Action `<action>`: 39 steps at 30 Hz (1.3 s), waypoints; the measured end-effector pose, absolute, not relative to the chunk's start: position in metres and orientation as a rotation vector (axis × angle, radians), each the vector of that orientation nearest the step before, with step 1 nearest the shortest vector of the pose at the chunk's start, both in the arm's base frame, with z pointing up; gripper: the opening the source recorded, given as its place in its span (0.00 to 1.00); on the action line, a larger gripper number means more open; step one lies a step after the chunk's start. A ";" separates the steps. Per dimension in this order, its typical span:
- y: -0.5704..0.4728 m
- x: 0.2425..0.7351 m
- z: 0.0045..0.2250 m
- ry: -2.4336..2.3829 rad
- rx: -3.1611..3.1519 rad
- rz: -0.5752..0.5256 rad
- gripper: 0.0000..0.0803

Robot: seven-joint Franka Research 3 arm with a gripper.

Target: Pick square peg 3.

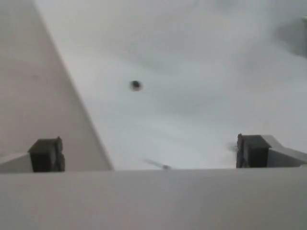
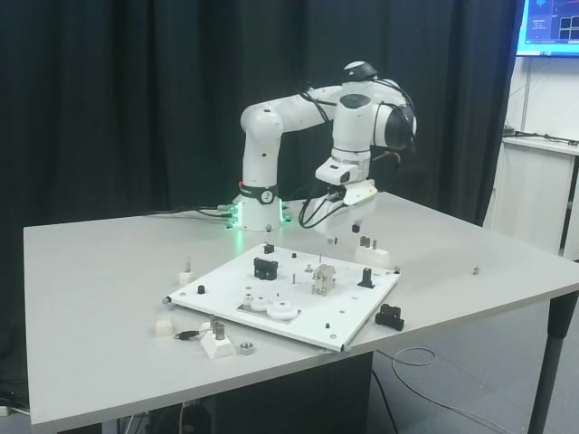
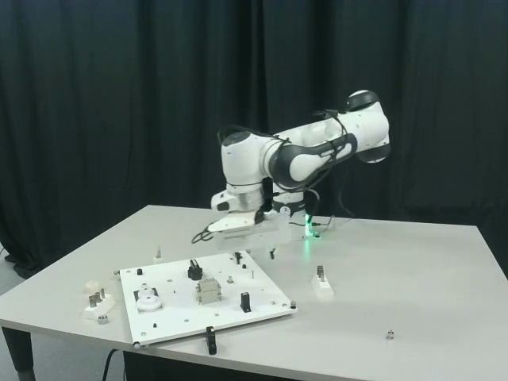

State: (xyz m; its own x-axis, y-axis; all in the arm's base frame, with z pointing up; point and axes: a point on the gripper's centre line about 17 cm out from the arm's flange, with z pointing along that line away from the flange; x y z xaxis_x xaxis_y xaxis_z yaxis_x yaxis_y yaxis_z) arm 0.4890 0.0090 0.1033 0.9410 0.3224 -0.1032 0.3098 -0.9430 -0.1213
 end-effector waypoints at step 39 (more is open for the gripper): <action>0.160 0.413 0.069 -0.377 -3.113 0.180 1.00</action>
State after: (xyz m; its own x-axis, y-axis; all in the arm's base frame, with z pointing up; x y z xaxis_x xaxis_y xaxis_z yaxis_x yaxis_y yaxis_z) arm 0.4128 0.1603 0.0686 0.9646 0.2380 -0.1135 0.2379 -0.9712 -0.0146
